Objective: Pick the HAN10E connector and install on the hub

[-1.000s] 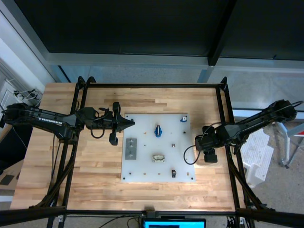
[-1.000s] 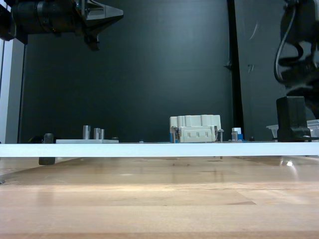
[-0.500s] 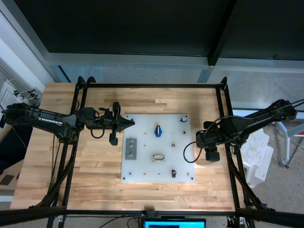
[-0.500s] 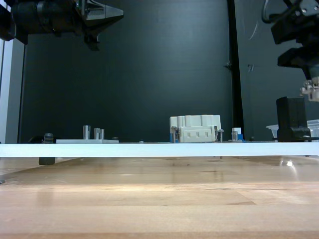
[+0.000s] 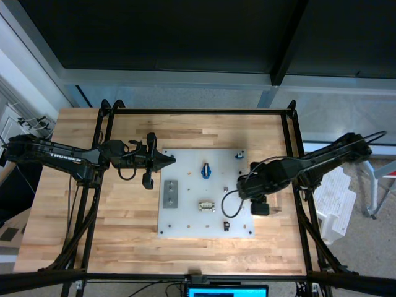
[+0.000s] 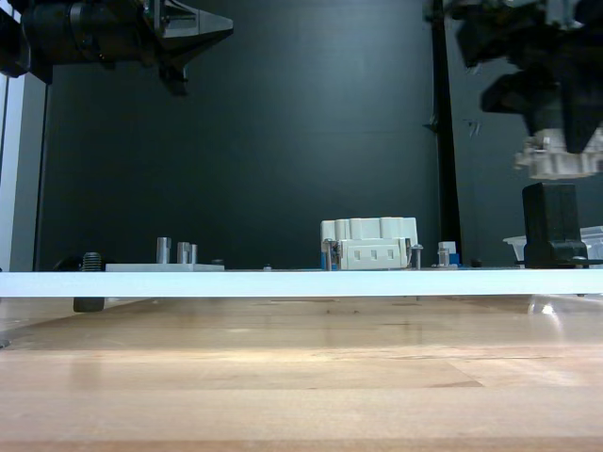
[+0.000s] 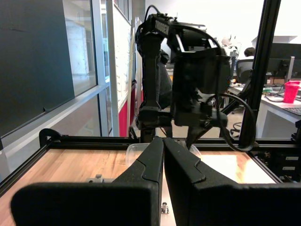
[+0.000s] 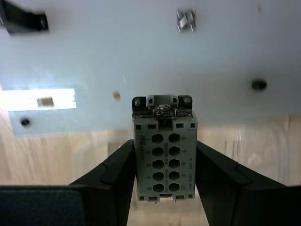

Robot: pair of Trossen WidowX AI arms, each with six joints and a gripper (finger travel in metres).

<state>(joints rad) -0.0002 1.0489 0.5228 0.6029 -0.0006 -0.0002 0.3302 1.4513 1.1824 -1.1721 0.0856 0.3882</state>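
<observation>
Pale butcher-block table (image 5: 111,229), planks running left to right, fenced by a black metal frame (image 5: 198,112). Grey floor (image 5: 185,98) in a strip beyond the far edge; above it, filling the upper frame, a dark overhead panel (image 5: 161,31). Blue-lit screen (image 5: 227,291) at bottom centre. Low view: flat black backdrop (image 6: 311,122), pale upright strip (image 6: 21,169) at far left. Left wrist view: glass partition (image 7: 80,52), bright daylight behind, an office desk (image 7: 282,106) with a red cup (image 7: 291,91), a seated person (image 7: 249,52).
</observation>
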